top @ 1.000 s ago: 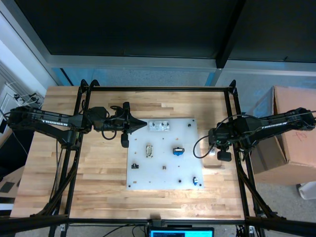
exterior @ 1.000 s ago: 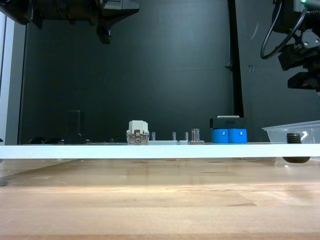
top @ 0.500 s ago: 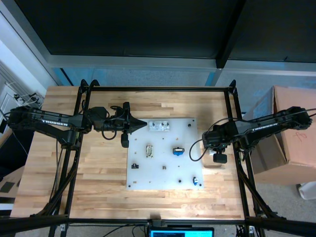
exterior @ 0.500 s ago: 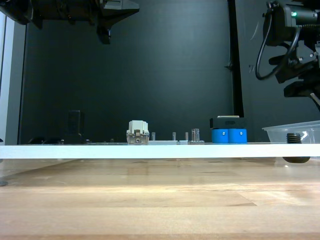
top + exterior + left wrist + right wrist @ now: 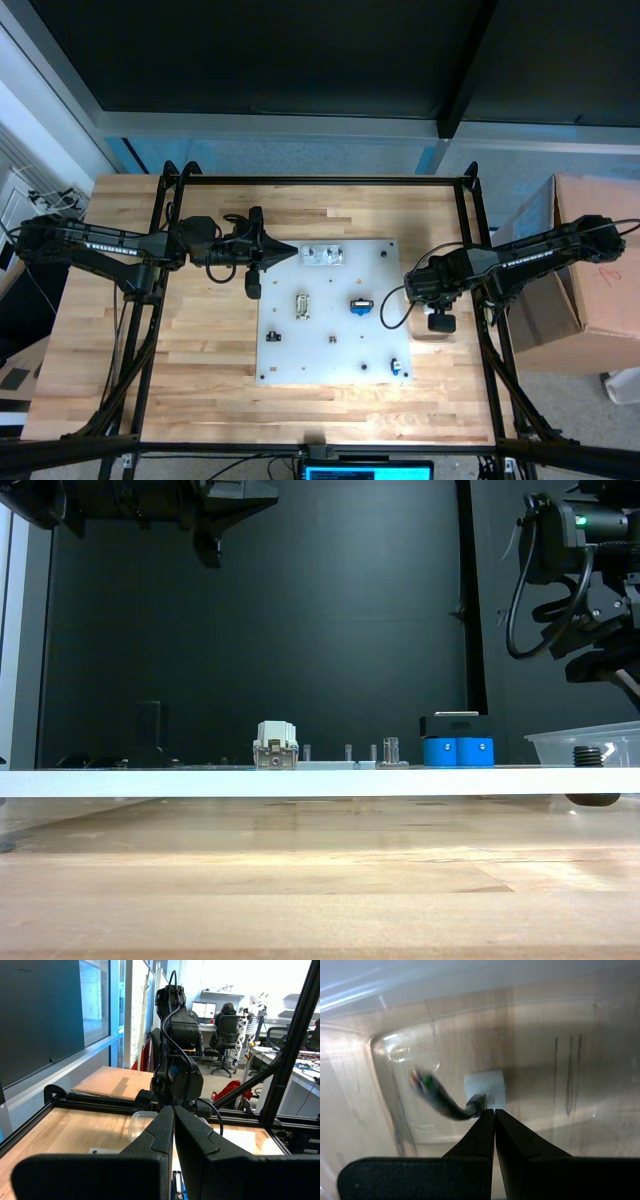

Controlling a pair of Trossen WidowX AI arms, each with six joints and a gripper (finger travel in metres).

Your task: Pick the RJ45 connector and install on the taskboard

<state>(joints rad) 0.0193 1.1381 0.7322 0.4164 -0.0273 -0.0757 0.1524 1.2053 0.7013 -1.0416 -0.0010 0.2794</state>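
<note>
1. Two black robot arms reach in over a pale wooden tabletop [image 5: 180,370] toward the flat white plastic taskboard [image 5: 330,350] lying at its middle.
2. The left gripper [image 5: 290,250] is held high in the air at the taskboard's far left corner, pointing across the board. Its jaws are pressed fully together with nothing between them.
3. The right gripper [image 5: 494,1111] hangs off the taskboard's right edge, raised above a clear plastic tray [image 5: 555,750] that sits on the tabletop just beside the board.
4. Its jaws are closed to a point, and they meet on the RJ45 connector [image 5: 485,1085], a small pale square plug on a short dark cable [image 5: 445,1102]. The grip is where the cable joins the plug.
5. The cable curves away from the fingertips and ends in loose green and red wire ends. It shows blurred against the tray floor below.
6. The connector is held in the air, clear of the taskboard and of any seat on it.
7. On the taskboard stand a blue block with a black top [image 5: 457,750], toward the board's right side, and a beige multi-pin housing [image 5: 275,748] nearer its middle. Small metal posts stand between the two.
8. A black ribbed part [image 5: 592,753] lies in the tray off the board's right edge.
</note>
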